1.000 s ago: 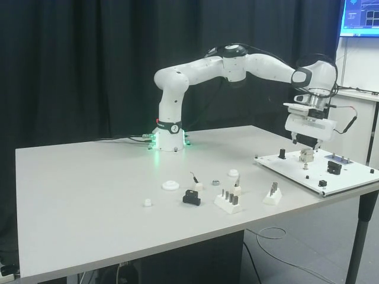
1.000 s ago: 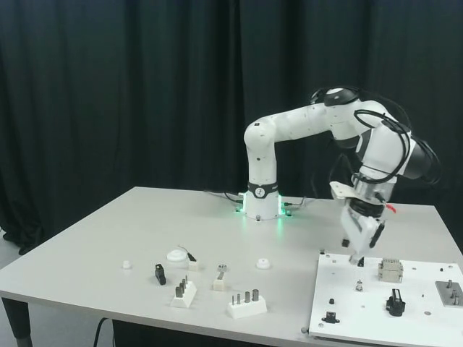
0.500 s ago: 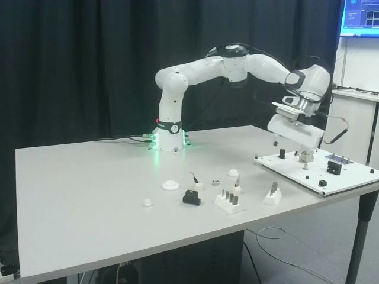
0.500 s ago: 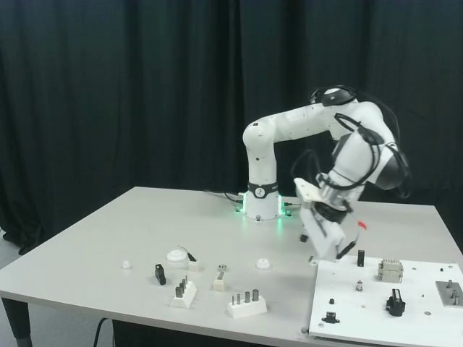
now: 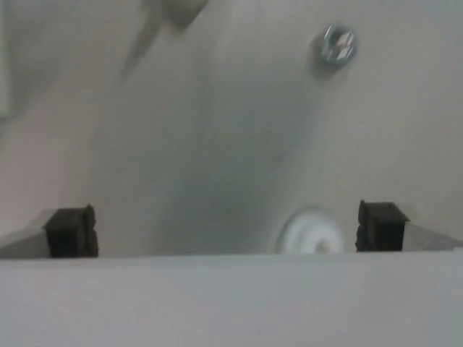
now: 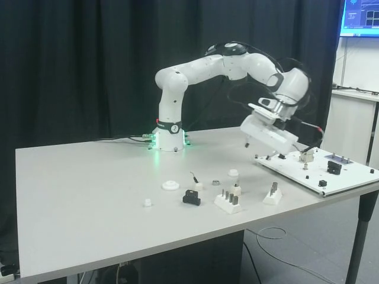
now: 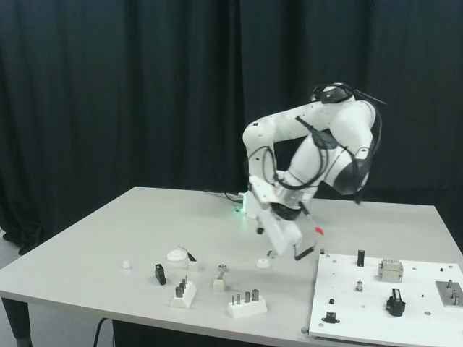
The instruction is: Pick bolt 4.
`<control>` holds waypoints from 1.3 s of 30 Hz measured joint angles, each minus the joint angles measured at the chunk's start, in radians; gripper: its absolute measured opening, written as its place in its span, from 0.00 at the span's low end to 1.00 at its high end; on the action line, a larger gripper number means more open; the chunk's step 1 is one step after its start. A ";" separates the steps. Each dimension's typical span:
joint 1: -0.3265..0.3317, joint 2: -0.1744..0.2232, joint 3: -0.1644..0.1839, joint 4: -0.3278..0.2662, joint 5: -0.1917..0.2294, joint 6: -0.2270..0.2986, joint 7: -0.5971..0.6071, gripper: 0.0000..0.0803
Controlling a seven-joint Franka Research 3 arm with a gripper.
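Note:
My gripper (image 6: 258, 149) (image 7: 281, 244) hangs tilted over the table, between the white board (image 6: 349, 180) and the loose parts, open and holding nothing. In the wrist view its black fingertips (image 5: 70, 231) stand wide apart over bare table, gripper (image 5: 225, 228). A white disc (image 5: 312, 236) (image 7: 263, 263) (image 6: 233, 173) lies close to one fingertip. A white holder (image 6: 228, 201) (image 7: 182, 292) with upright grey bolts stands near the table's front edge, with a second bolt holder (image 6: 272, 194) (image 7: 246, 303) beside it. Which one is bolt 4 I cannot tell.
A grey nut (image 5: 338, 45) (image 6: 216, 181) lies on the table. A black clip (image 6: 190, 197) (image 7: 159, 274), a white ring (image 6: 170, 185) (image 7: 176, 254) and a small white cap (image 6: 147, 202) (image 7: 126, 264) lie further left. The board carries several small black and grey parts.
The arm has swung away from above the white board toward the middle of the table, and the gripper has come lower and tilted. It stays open.

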 joint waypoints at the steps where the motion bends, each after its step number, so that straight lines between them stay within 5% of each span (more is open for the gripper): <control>1: 0.000 -0.002 -0.001 -0.017 0.001 0.011 -0.028 1.00; 10: -0.003 -0.014 -0.011 -0.149 0.027 0.122 -0.287 1.00; 16: -0.014 -0.024 -0.021 -0.209 0.090 0.168 -0.465 1.00; 22: -0.034 -0.026 -0.043 -0.252 0.176 0.172 -0.560 1.00; 39: -0.086 -0.026 -0.063 -0.365 0.403 0.121 -0.568 1.00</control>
